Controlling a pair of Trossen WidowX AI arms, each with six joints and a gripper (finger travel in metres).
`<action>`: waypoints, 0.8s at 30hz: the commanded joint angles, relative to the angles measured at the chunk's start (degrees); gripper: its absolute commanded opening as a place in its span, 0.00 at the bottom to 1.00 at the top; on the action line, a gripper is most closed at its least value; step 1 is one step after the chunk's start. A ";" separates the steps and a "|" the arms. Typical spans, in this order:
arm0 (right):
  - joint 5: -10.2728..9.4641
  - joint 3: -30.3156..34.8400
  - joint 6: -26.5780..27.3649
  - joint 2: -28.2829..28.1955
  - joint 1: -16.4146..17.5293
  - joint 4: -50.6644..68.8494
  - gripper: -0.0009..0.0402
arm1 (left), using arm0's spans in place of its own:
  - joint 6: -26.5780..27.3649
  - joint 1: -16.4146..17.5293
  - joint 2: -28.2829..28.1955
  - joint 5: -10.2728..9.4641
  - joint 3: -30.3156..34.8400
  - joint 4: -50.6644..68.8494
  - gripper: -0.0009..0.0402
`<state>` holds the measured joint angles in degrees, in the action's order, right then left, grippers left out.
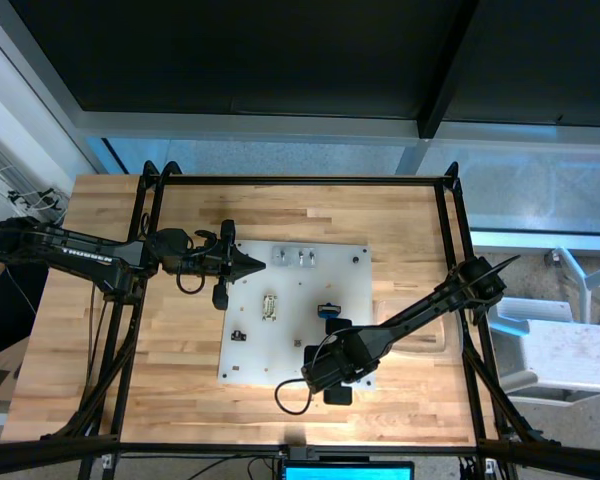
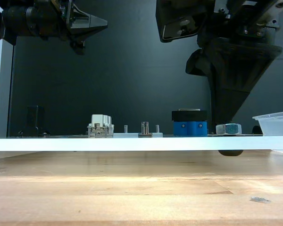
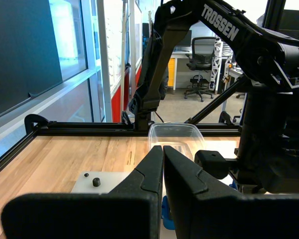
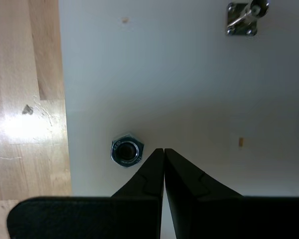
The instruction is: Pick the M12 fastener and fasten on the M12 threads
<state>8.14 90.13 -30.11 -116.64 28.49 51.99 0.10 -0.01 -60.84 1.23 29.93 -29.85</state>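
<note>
Silver nut (image 4: 127, 150) lies flat on the white board (image 4: 199, 89) near the board's edge, where the wooden counter (image 4: 25, 99) begins. Its centre shows dark in the right wrist view. In the low view the nut (image 2: 228, 128) sits right down at board level with no ribs visible beneath it, in front of the clear tray (image 2: 276, 121). Whether it is threaded on its stud cannot be told, and in the high view the right arm covers that spot.

Right gripper (image 4: 163, 150) is lowered over the near right part of the board. Its fingers (image 4: 147, 174) are pressed together with nothing between them, and the tips are just beside the nut, not around it. In the low view the right gripper (image 2: 225, 120) tapers down to a point close above and behind the nut.

Left gripper (image 1: 248, 264) is held high over the board's far left edge, pointing inward, well apart from the nut. Its fingers (image 3: 144, 174) are closed to a hairline and hold nothing.

Other items on the board: a blue and black block (image 2: 189, 123) just left of the nut in the low view, a silver post (image 2: 145, 128) mid-board, and a white connector (image 2: 100, 126) further left.
</note>
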 commanded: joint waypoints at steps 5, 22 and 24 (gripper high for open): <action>-0.76 0.00 0.13 -0.17 0.11 -0.09 0.02 | 0.00 0.00 -0.02 0.02 0.02 -0.02 0.02; -9.84 0.13 1.99 1.62 0.26 2.38 0.02 | 0.00 0.02 -0.02 0.02 0.02 -0.02 0.02; -9.75 0.13 1.99 2.21 0.26 2.86 0.02 | 0.00 0.00 -0.02 0.02 0.02 -0.02 0.02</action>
<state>-1.91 90.32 -28.16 -114.78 28.80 54.43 0.12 -0.01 -60.84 1.26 29.95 -29.85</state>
